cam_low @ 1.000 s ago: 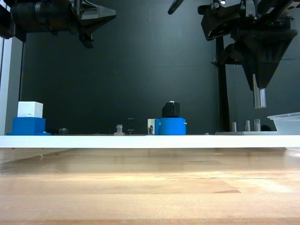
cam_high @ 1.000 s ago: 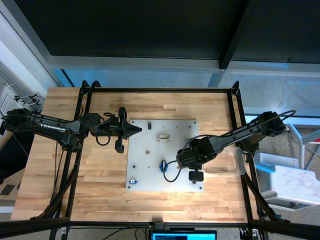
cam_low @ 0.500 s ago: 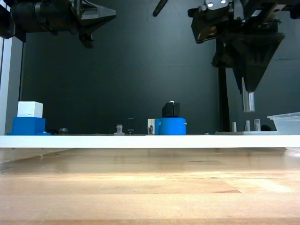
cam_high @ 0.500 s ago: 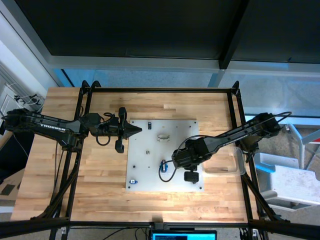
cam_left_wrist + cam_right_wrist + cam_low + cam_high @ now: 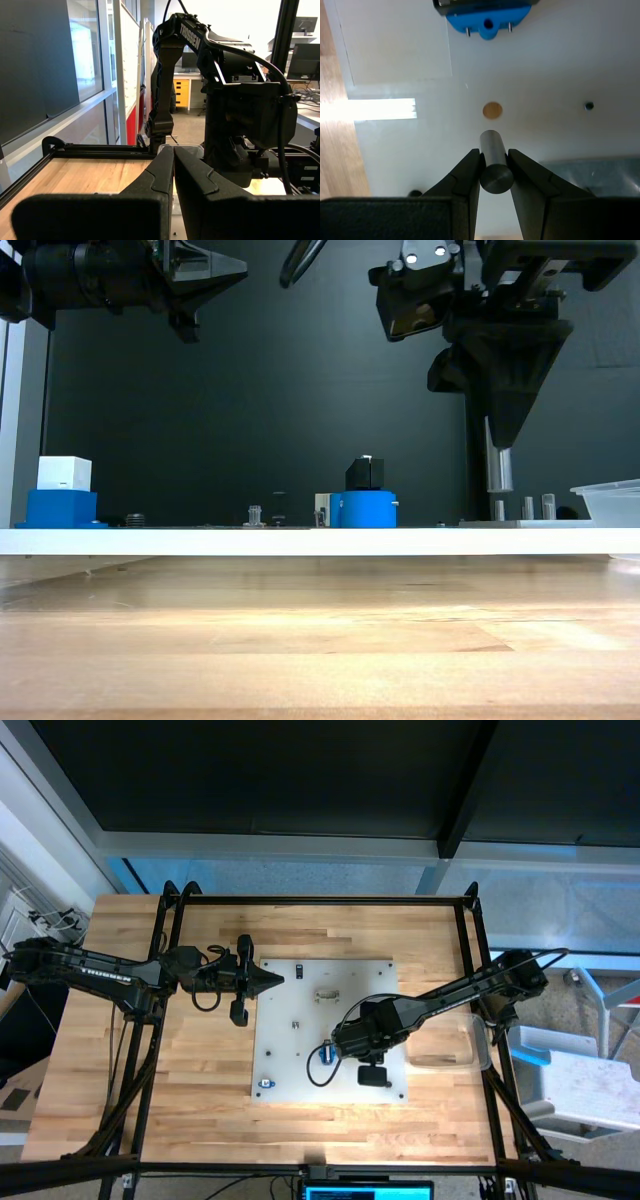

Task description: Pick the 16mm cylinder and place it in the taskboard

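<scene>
Pinching the 16mm cylinder upright in the right gripper over the taskboard, right of centre. Likely rigid, slick: hold its top end. Parked at the left edge with left gripper pressed together.

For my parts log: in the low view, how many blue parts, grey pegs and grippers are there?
Blue parts: 2, left and centre
Grey pegs: 4, the 16mm cylinder held above the taskboard, 3 standing at right
Grippers: 2, left gripper shut, parked high at left; right gripper shut on the cylinder
Total: 8
</scene>
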`<state>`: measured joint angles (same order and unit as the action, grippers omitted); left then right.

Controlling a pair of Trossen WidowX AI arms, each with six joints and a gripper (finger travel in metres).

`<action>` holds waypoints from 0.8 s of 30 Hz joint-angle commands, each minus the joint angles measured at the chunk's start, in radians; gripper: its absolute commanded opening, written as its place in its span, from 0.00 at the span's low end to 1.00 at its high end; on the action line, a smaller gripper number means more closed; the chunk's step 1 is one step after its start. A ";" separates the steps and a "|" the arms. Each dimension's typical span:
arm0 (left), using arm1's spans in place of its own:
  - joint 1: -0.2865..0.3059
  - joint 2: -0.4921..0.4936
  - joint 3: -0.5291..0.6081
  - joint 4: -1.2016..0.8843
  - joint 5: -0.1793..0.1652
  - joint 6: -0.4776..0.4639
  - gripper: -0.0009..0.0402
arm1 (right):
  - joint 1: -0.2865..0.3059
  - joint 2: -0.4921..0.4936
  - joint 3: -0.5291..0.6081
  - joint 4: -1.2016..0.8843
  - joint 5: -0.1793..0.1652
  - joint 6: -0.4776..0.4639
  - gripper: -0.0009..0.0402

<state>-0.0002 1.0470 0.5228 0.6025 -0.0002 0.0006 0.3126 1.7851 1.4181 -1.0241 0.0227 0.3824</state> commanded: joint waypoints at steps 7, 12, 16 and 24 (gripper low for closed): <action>0.000 0.000 0.000 0.000 0.000 0.000 0.02 | -0.006 0.048 0.036 0.009 0.000 -0.007 0.09; 0.000 0.000 0.000 0.000 0.000 0.000 0.02 | -0.008 0.061 0.039 0.017 0.002 -0.010 0.09; 0.000 0.000 0.000 0.000 0.000 0.000 0.02 | -0.008 0.063 0.032 0.021 0.002 -0.006 0.09; 0.000 0.000 0.000 0.000 0.000 0.000 0.02 | -0.012 0.063 0.020 0.037 0.004 -0.003 0.09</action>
<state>-0.0002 1.0470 0.5224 0.6029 -0.0002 0.0006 0.3016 1.8481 1.4429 -0.9928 0.0265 0.3790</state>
